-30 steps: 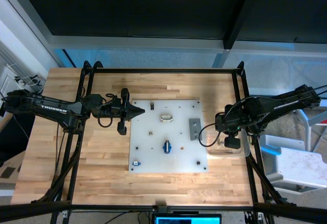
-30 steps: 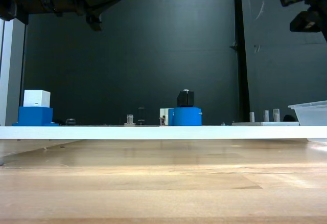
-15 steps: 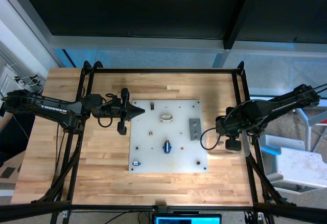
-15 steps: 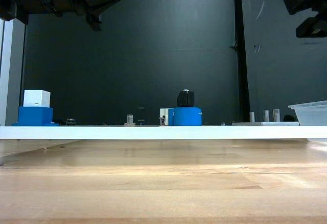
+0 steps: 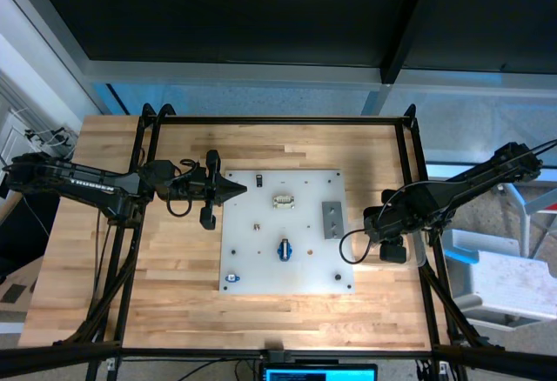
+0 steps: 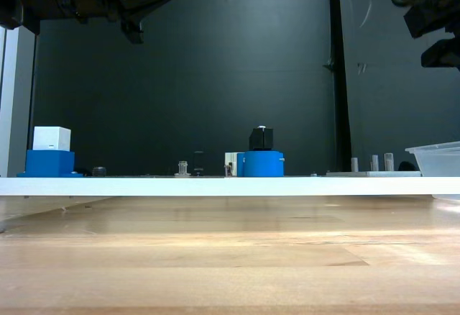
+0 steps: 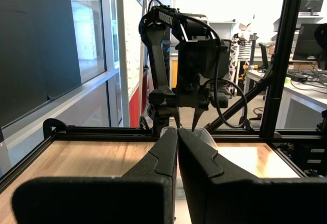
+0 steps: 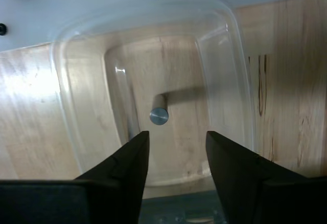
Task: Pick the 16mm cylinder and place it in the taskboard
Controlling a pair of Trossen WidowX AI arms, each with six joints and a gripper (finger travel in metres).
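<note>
directly ahead of right gripper point(image 8: 176, 134), 16mm cylinder point(image 8: 159, 114); left gripper point(image 5: 239, 188) above taskboard point(image 5: 305, 264) edge

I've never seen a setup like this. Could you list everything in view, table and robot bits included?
table: one, light wood, under everything.
taskboard: one, white, middle of the table.
blue connector: one, blue, near the taskboard's middle.
grey metal block: one, grey, by the taskboard's right edge.
silver socket: one, silver, on the taskboard's far part.
clear plastic tray: one, see-through, on the table just right of the taskboard.
16mm cylinder: one, grey metal, inside the clear plastic tray.
left end effector: one, black, shut, raised over the taskboard's left edge.
right end effector: one, black, open, above the clear plastic tray.
</note>
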